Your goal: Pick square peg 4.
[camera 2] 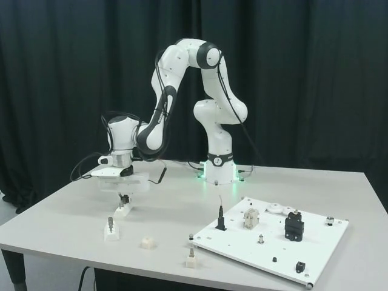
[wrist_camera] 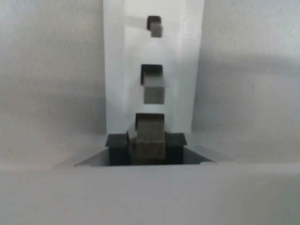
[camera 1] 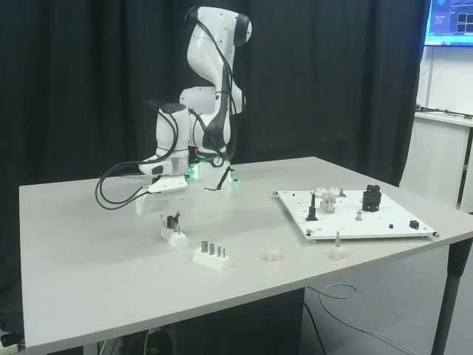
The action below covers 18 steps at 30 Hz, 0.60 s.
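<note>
Black fingertips of the gripper [wrist_camera: 149,146] sit closed against either side of square peg 4 [wrist_camera: 150,136], apparently clamping it while it stands in the white holder [wrist_camera: 117,84] on the grey table [camera 1: 89,244], so it can be drawn straight up.

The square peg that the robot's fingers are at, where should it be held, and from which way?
Grip the dark square peg near its top, on its two flat opposite sides, coming straight down from above. It stands upright in the white holder block, so only its upper part is free. The black gripper fingers already sit at those sides.
</note>
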Each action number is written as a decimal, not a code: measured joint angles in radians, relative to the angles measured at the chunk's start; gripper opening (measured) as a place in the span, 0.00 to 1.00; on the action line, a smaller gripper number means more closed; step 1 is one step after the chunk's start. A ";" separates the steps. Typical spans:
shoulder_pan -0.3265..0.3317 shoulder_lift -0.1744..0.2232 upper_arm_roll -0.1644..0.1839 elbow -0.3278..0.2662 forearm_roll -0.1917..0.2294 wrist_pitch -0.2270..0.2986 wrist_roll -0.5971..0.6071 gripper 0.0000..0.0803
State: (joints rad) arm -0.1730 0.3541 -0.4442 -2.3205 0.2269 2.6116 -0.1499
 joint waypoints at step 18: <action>0.001 -0.040 -0.022 0.093 -0.051 -0.169 -0.010 0.19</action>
State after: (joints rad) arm -0.1719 0.3145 -0.4659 -2.2280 0.1755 2.4427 -0.1599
